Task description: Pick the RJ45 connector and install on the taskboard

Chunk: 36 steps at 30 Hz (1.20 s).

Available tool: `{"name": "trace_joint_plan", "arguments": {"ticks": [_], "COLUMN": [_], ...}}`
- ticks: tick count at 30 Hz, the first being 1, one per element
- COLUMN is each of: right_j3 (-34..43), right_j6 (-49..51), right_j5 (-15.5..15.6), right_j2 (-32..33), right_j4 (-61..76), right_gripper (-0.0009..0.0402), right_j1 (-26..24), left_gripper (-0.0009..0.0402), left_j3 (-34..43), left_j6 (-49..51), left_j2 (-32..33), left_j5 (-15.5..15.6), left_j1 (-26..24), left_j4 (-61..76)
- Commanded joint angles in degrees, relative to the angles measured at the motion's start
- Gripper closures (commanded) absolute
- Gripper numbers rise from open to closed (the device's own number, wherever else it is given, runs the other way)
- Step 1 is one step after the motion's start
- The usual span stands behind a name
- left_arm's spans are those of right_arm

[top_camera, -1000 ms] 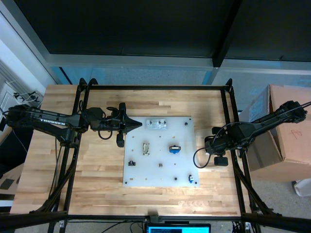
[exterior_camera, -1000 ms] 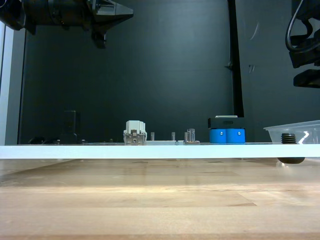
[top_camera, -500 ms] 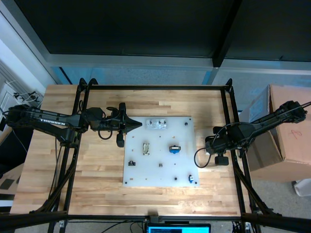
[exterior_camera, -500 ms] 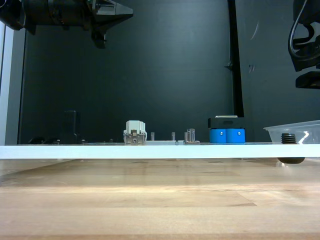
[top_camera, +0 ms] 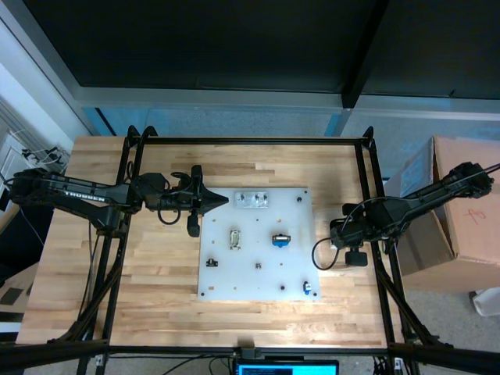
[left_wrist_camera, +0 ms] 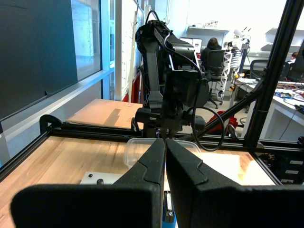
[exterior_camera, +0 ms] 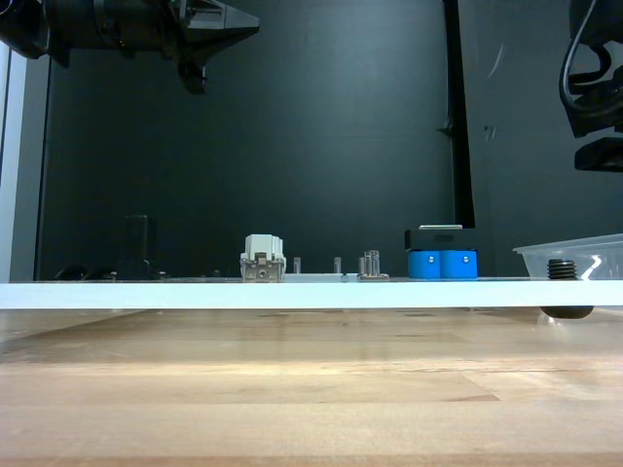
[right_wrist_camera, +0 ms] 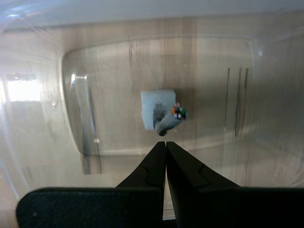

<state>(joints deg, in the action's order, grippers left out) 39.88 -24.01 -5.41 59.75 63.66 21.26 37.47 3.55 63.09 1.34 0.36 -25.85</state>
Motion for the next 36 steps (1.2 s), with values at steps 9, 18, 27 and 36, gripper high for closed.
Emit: {"name": "trace_joint_plan", "arguments": {"ticks": [9,18,27,36], "right_j3": [8.2,18.9,20.7,20.6], "right_j6": [0.9,1.6,1.6,0.5], "right_j5": [0.0,-1.1,-1.1,-1.3], "right_j2": [-0.1,-0.2,-0.2,0.0], "right_j4": [8.2,15.5,15.6,15.5], "right_gripper": [0.0393,0.0393,0.0393,0.0359], "right_j1": [0.0,0.0,0.1,0.1], "left_gripper": [0.0393,0.0393,0.0392,0.0393], "left_j3": [0.0,0.0,0.0,0.0], "left_j6": [0.0,0.0,0.0,0.0], "left_j2": [0.0,0.0,0.0,0.0], "left_j5": [0.0,0.0,0.0,0.0], "left_j1": [0.0,0.0,0.0,0.0], "left_j4": [0.0,0.0,0.0,0.0]}}
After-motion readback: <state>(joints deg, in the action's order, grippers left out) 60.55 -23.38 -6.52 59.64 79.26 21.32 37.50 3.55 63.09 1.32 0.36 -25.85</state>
